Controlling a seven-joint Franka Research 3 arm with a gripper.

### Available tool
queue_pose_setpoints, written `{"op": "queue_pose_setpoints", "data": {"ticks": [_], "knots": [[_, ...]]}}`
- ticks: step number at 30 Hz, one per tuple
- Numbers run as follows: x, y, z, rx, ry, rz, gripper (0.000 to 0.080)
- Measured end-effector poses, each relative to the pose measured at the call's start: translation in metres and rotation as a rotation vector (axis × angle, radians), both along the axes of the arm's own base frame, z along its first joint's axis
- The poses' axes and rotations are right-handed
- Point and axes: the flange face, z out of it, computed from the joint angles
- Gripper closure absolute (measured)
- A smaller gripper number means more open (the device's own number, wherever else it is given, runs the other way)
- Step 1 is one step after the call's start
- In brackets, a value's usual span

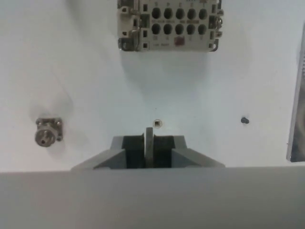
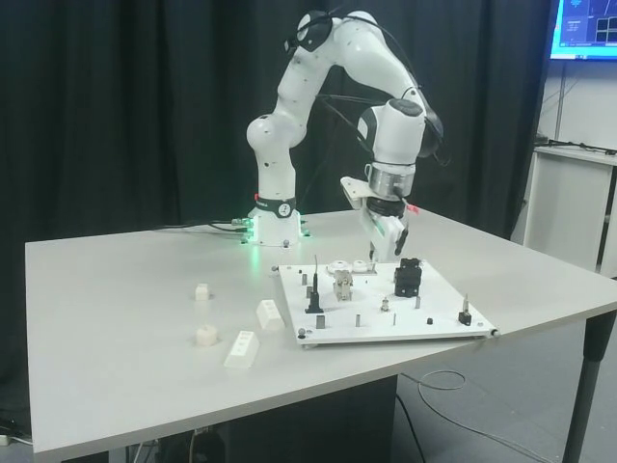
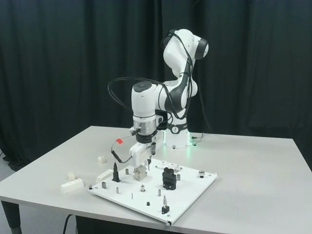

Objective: Insert square peg 1.

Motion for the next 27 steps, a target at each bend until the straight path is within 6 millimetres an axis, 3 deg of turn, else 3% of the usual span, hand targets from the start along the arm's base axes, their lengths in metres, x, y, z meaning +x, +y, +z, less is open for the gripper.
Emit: {"op": "queue_pose_setpoints", "data": {"ticks": [27], "knots": [[-0.007, 0.006, -0.02, 0.014, -0.048, -0.05, 0.0768]]}}
